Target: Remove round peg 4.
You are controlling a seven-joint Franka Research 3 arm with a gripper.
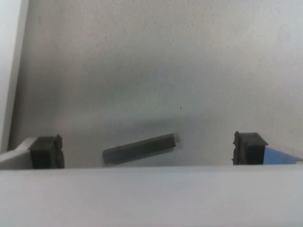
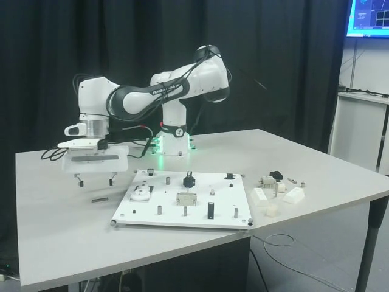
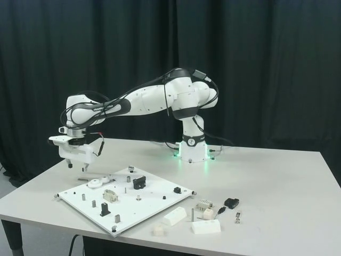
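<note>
The gripper (image 2: 94, 180) hangs above the grey table (image 2: 55, 225), off the side of the white board (image 2: 200, 210) and approx. over a small peg (image 2: 99, 199) that lies flat on the table. The two fingers are spread wide apart and hold nothing. In the wrist view the black fingertips (image 1: 47, 152) stand far from each other, and the peg (image 1: 139, 148) lies between them on the table surface, slightly tilted and touching neither one. The peg is outside the board, just beside its edge, not in any hole.

In the second room view the gripper (image 3: 78, 166) is also above the table, near the far corner of the board (image 3: 154, 205), w/ the peg (image 3: 82, 180) seen as a thin dark bar under it.

The board carries several small upright pegs and blocks, e.g. a black block (image 2: 189, 180) and a white round gear (image 2: 141, 194). Some loose white parts (image 2: 285, 194) lie on the table on the other side of the board, well apart from the gripper. The arm's base (image 2: 173, 143) has green light around it.
</note>
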